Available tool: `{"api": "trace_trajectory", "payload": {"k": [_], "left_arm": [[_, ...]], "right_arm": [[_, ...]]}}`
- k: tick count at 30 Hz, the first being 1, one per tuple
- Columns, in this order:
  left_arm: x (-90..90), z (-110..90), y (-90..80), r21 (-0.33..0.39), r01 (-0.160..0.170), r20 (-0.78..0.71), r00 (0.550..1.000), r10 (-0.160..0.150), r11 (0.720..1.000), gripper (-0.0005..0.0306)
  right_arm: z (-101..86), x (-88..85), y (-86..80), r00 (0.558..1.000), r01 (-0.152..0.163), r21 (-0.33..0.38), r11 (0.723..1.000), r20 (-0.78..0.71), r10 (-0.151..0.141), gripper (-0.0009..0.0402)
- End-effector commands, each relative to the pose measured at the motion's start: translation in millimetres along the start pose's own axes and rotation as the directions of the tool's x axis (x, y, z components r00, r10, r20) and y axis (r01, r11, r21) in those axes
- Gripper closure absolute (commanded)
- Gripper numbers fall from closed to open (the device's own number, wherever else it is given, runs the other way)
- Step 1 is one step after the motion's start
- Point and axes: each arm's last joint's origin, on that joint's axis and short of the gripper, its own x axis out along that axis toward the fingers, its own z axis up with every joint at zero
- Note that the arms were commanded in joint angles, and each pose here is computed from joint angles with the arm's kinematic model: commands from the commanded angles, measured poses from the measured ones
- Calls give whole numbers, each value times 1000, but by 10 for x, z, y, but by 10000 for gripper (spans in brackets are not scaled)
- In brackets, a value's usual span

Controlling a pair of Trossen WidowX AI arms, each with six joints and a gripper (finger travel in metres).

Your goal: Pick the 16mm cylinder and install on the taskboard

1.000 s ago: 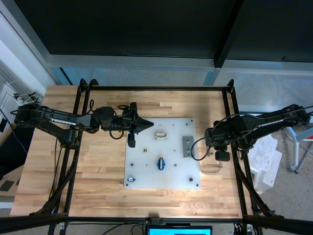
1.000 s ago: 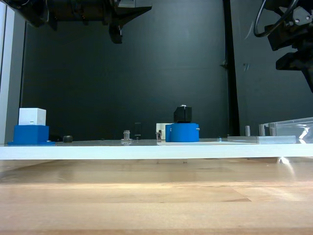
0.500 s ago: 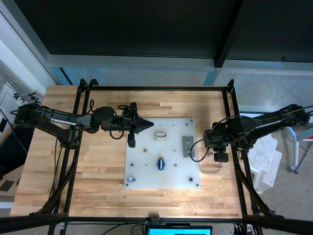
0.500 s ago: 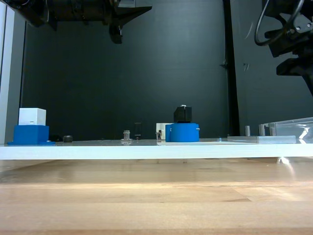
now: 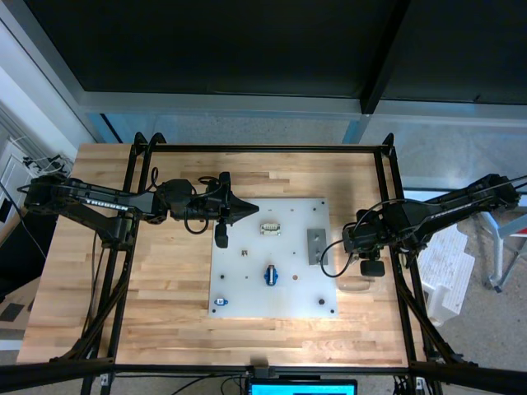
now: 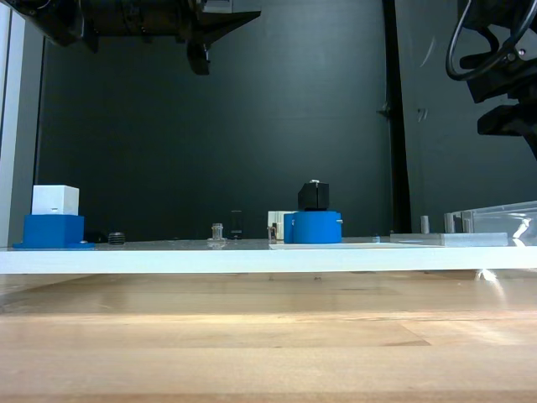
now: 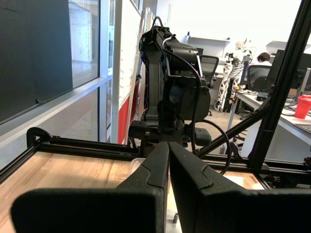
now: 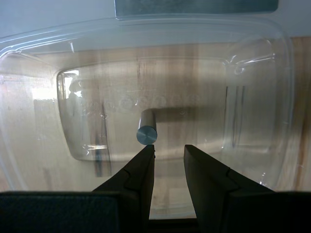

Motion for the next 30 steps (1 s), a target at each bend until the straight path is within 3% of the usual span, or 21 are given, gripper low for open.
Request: {"api": "trace_trajectory", "payload": {"k": [1, 30], "left_arm": [[1, -1, 1, 0, 0, 0, 1000, 0, 1000, 300], [1, -1, 0, 0, 0, 0, 1000, 0, 1000, 300]], "right_arm": [[-12, 35, 3, 1000, 1, -4, 1000, -4, -1, 310], [-63, 230, 26, 1000, -3, -12, 1000, 0, 3, 310]]}}
